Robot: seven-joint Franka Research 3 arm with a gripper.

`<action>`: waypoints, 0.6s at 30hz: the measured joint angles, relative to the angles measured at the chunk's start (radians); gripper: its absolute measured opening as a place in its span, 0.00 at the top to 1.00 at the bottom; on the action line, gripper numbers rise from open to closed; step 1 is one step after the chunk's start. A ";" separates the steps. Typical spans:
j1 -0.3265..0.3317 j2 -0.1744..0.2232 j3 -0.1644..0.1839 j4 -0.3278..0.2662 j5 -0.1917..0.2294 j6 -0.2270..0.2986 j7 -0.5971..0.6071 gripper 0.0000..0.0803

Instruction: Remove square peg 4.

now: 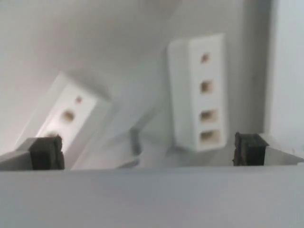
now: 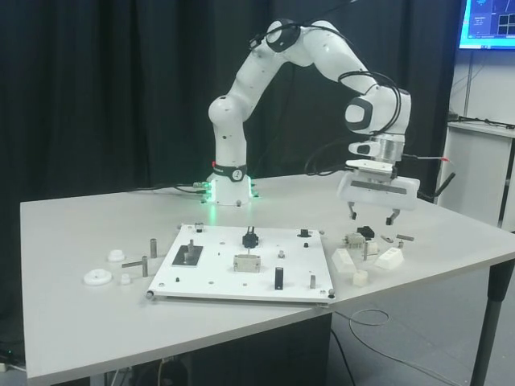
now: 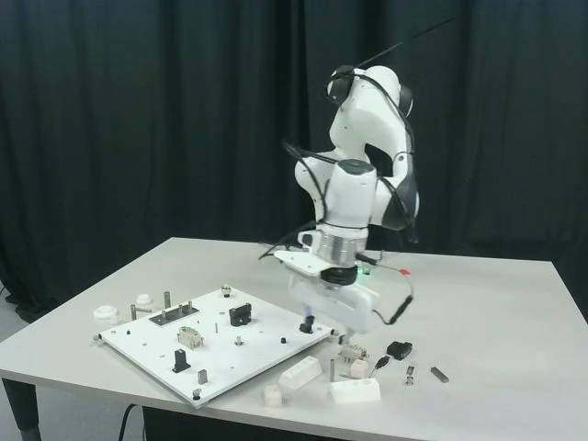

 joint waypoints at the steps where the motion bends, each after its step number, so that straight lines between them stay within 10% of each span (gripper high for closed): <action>1: -0.008 0.000 0.000 0.001 -0.001 0.003 0.000 0.00; 18: -0.148 -0.001 0.001 0.032 -0.011 0.046 0.000 0.00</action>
